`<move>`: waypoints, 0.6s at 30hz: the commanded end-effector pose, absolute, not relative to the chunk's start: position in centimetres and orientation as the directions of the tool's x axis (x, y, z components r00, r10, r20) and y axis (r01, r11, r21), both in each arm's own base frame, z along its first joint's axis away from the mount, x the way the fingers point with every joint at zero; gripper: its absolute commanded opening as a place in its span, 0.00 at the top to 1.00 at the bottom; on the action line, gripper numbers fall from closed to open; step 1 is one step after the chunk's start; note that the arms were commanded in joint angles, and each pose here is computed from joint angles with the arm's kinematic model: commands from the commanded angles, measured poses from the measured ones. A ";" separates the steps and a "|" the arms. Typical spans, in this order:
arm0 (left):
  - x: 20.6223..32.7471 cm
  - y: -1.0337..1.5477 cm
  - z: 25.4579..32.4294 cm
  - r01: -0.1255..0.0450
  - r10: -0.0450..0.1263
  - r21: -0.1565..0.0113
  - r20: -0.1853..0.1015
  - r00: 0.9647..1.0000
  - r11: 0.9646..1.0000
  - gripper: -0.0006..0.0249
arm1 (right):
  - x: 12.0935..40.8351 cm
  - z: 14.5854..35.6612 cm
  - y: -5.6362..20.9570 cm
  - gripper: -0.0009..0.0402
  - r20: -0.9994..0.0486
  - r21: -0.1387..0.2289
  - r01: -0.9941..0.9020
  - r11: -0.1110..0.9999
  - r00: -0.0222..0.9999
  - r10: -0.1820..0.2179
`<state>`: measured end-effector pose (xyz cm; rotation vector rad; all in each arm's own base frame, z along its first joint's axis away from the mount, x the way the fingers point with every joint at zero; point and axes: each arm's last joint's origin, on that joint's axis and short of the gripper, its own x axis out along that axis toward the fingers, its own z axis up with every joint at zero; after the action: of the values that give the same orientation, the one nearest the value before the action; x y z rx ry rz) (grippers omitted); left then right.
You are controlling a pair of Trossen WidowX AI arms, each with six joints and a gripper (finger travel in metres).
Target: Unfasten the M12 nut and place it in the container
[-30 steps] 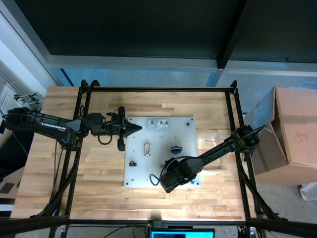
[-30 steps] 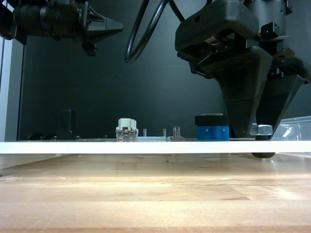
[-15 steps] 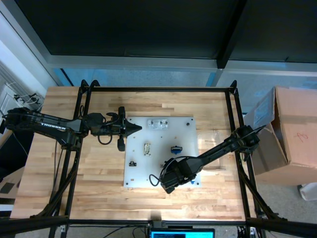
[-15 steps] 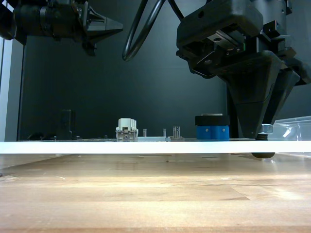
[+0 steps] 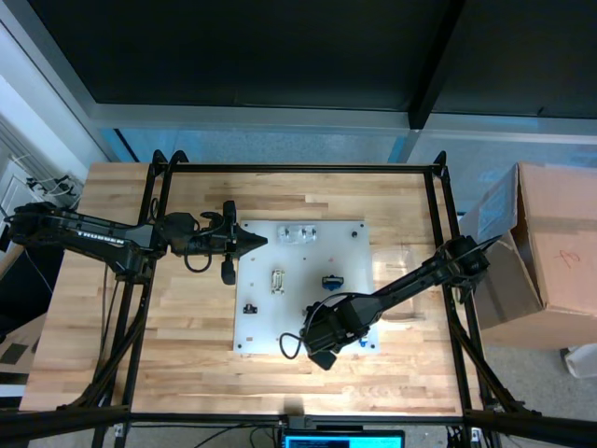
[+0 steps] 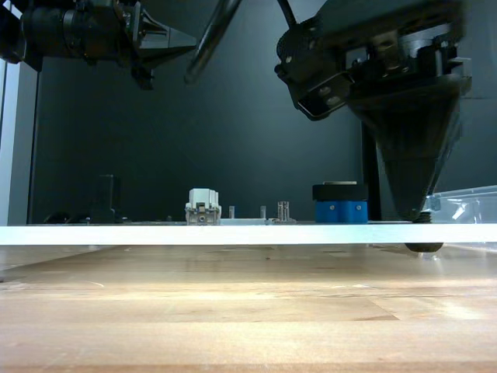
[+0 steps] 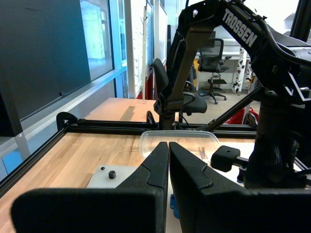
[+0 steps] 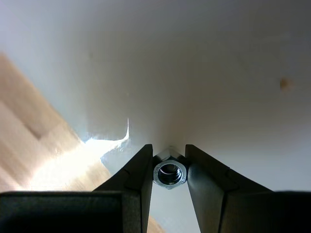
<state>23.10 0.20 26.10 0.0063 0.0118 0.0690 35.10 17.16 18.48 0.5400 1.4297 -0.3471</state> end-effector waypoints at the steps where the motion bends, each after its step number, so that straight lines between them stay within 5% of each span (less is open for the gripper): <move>1: 23.1 0.19 26.10 -0.069 0.069 0.007 -0.012 0.998 0.998 0.98 | 35.0 19.1 17.2 0.98 -0.985 0.163 0.432 0.887 0.123 0.121; 18: 23.1 0.19 26.10 -0.069 0.069 0.007 -0.012 0.998 0.998 0.98 | 33.7 22.2 16.5 0.98 -0.976 0.153 0.158 0.976 0.182 0.124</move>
<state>23.10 0.19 26.10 0.0063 0.0122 0.0686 34.07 16.72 21.88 0.2647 1.3958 -0.0301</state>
